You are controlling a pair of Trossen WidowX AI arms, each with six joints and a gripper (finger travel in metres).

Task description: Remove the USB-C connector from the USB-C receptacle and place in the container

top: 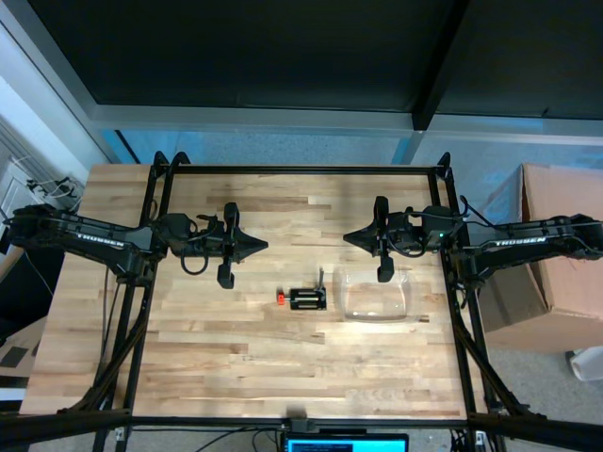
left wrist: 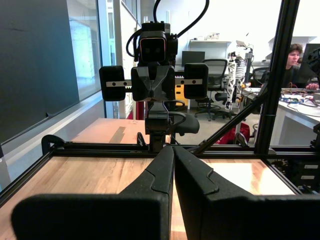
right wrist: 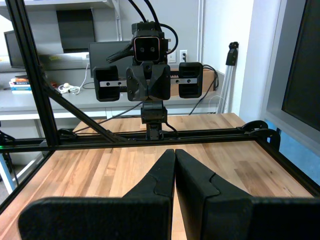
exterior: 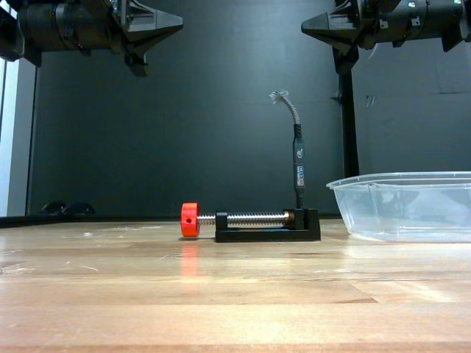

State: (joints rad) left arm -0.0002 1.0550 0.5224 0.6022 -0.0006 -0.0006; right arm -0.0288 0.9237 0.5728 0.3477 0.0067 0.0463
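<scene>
Near edge first: a broad band of table [top: 236,377] planks is lying between you and the work.

- Past that, mid-table, a small black clamp [exterior: 268,226] is sitting flat, its red knob [exterior: 190,219] pointing toward the left arm's side.
- The USB-C connector [exterior: 299,170] is standing upright out of the clamp's right end. It is seated there, with no gripper touching it. The receptacle itself is hiding inside the clamp, so you cannot tell how deep the plug is sitting. Its braided cable stub [exterior: 288,105] is curling left at the top.
- Just right of the clamp, the container [top: 375,295] is resting on the wood – clear plastic, low-walled. Its left rim is near the connector but not touching it.

Farther back and higher:

- The left gripper [top: 262,245] is hanging over the table's left half, tips pointing inward, fingers pressed together on nothing.
- The right gripper [top: 347,237] is facing it from above the container's far rim, fingers likewise pinched together with nothing between them.
- From table height, both grippers are riding well above the cable stub – a gap is showing between the two tips, with the connector standing below it.

Beyond them, the black frame rail [top: 301,169] is running along the far edge.
</scene>
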